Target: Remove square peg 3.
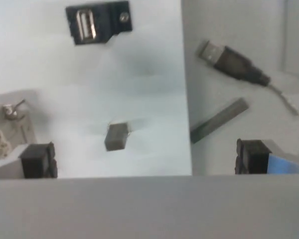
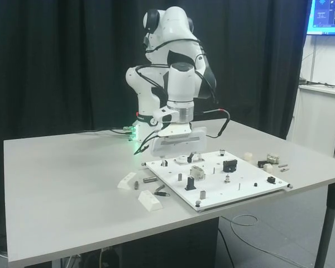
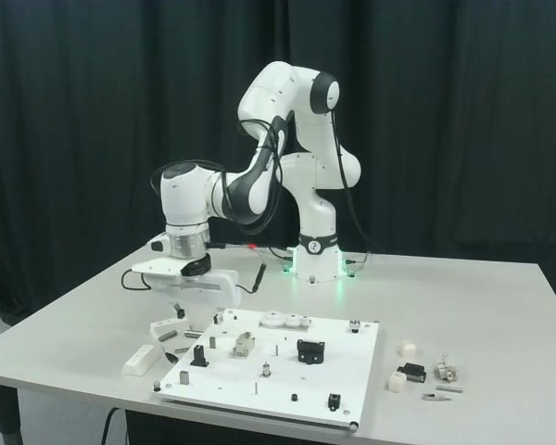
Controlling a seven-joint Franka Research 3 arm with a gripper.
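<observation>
Wrist view shows the square peg (image 1: 116, 136) standing upright in the white board (image 1: 89, 89), ahead of the gripper (image 1: 144, 159) and nearer to one of its fingers (image 1: 38, 160), and the fingers stand wide apart, holding nothing.

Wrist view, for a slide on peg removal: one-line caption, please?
Open gripper above a grey square peg standing in the white board, near a black USB socket.
</observation>
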